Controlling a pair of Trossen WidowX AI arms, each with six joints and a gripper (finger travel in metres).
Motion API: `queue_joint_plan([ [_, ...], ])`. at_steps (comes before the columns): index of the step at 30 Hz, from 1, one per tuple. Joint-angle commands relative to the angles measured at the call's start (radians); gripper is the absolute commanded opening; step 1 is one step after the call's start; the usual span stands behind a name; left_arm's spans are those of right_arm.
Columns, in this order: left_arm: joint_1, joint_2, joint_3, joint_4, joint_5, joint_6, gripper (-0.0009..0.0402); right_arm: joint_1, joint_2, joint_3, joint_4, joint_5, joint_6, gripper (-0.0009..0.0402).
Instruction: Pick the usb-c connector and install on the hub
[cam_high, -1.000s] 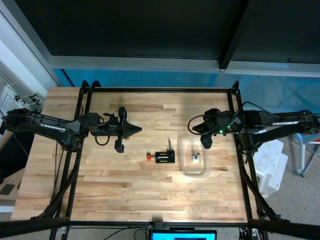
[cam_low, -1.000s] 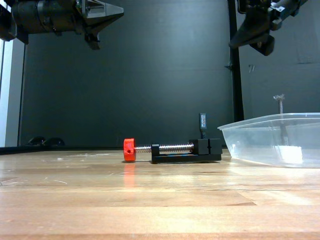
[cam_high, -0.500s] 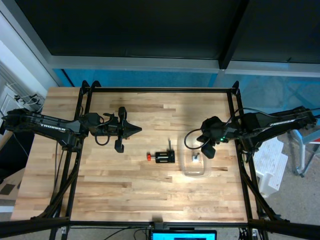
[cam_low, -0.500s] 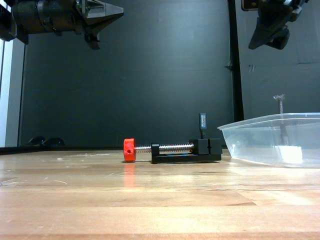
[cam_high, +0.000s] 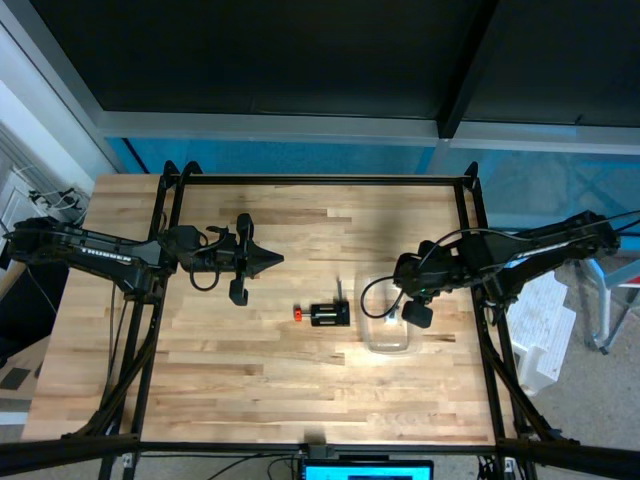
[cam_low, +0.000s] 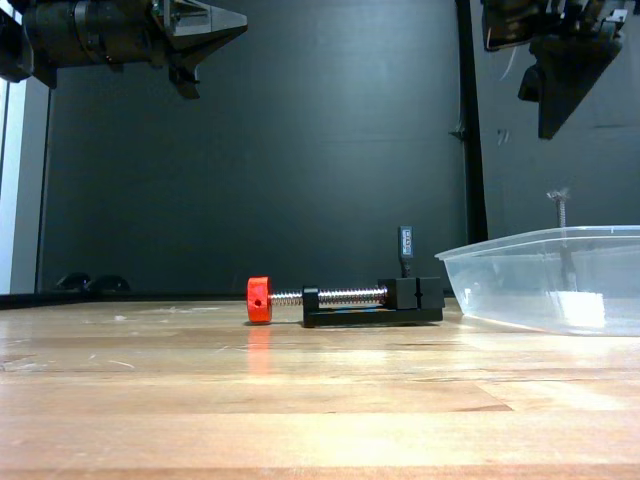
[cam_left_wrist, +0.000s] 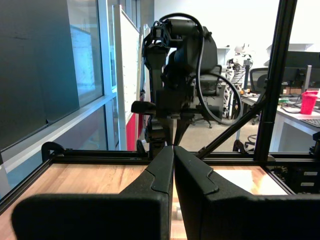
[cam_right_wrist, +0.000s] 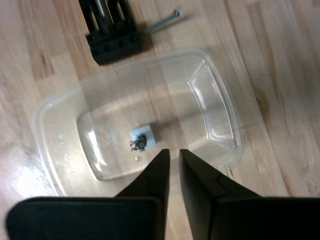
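Reach for the pick, by the look of it; nothing grasped yet. Hanging over the clear tray (cam_right_wrist: 222, 115) with the right hand (cam_right_wrist: 173, 151), tips aimed down at the tray floor, fingers parted by only a slim gap, empty. Well above the tray rim, going by the low view.

Looking down on the usb-c connector (cam_right_wrist: 138, 145): tiny, dark grey, lying on the tray floor at the edge of a small white square (cam_right_wrist: 143, 133). Hard to tell whether on the square or merely against it. Set a little aside from the line of the fingertips.

Just beside the tray, on the wooden surface (cam_high: 230, 360), the hub (cam_high: 328, 314), untouched, orange-red end turned away from the tray, thin pin upright near the tray end.

Parked high over the left half of the surface, the left hand (cam_high: 270, 260), fingers pressed together, empty, well apart from hub and tray.

Next, probably: widen the right fingers, shift sideways to bracket the connector, then drop inside the tray walls. Calls for care with so small a piece, likely to slide or get pinched along with the white square. Best to close on the dark piece alone and lift clear of the rim before crossing to the hub.
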Motion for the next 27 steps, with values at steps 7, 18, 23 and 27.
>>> queue_joint_plan([
  [7, 0.000, 0.000, 0.000, 0.000, 0.000, 0.000, 0.0000, 0.003, 0.018, -0.001, -0.002, -0.048, -0.001, 0.0128],
  [18, 0.000, 0.000, 0.000, 0.000, 0.000, 0.000, 0.0000, 0.059, 0.018, -0.020, -0.002, -0.047, -0.012, 0.0165],
  [23, 0.000, 0.000, 0.000, 0.000, 0.000, 0.000, 0.0000, 0.082, 0.018, -0.052, 0.005, -0.047, -0.020, 0.0176],
  [27, 0.000, 0.001, 0.000, 0.000, 0.000, 0.000, 0.0000, 0.095, 0.018, -0.074, 0.024, -0.047, -0.020, 0.0184],
])
